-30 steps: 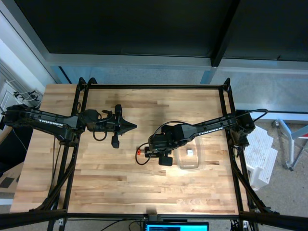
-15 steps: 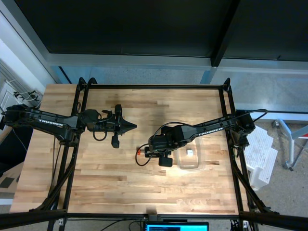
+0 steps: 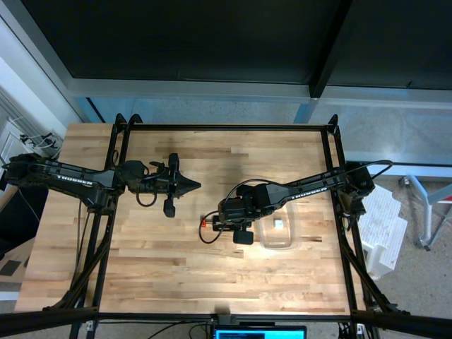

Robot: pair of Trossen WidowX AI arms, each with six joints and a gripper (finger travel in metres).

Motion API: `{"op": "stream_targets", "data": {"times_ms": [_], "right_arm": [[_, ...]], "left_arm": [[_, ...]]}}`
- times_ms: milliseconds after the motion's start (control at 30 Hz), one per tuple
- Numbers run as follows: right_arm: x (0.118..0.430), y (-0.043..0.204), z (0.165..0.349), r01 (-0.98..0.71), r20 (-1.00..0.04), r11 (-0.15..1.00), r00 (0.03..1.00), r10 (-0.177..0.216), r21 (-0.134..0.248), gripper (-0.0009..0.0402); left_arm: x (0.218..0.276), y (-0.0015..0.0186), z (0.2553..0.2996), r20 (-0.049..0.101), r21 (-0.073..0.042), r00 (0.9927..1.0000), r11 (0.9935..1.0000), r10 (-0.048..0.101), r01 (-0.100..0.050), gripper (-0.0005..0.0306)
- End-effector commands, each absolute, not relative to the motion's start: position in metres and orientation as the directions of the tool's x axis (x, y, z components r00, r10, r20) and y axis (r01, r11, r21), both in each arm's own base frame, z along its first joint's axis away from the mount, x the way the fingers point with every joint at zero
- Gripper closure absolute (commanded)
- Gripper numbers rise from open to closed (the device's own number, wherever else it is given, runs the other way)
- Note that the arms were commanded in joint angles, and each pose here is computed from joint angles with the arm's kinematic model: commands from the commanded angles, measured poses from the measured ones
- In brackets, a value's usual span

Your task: Pick the USB-C connector and install on taskboard

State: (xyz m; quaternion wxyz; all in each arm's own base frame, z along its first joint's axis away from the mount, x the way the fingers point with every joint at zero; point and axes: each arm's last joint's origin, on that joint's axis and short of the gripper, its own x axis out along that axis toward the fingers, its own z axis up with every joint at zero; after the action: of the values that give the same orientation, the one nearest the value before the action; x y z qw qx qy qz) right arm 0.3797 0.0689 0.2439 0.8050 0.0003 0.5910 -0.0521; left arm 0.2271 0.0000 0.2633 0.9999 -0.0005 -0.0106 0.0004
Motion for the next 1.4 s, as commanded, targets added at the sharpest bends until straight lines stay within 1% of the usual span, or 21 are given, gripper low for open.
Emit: {"op": "stream_targets", "data": {"times_ms": [33, 367, 1400], "right_arm": [[0.3793, 0.0689, 0.2421, 0.083, -0.952, 0.995, 0.294, -0.084, -0.062, 0.0393], [0.3788, 0.0688, 0.2341, 0.083, -0.951, 0.995, 0.296, -0.085, -0.063, 0.0393], [0.381, 0.0689, 0.2342, 0.075, -0.945, 0.995, 0.318, -0.081, -0.06, 0.0393]], "left_arm": [[0.2271, 0.0, 0.2632, 0.021, -0.001, 0.99978, 1.0, 0.0, 0.0, 0.03], [0.2271, 0.0, 0.2633, 0.021, -0.001, 0.99978, 1.0, 0.0, 0.0, 0.03], [0.2271, 0.0001, 0.2633, 0.022, -0.001, 0.99977, 1.0, 0.001, -0.001, 0.03]]}}
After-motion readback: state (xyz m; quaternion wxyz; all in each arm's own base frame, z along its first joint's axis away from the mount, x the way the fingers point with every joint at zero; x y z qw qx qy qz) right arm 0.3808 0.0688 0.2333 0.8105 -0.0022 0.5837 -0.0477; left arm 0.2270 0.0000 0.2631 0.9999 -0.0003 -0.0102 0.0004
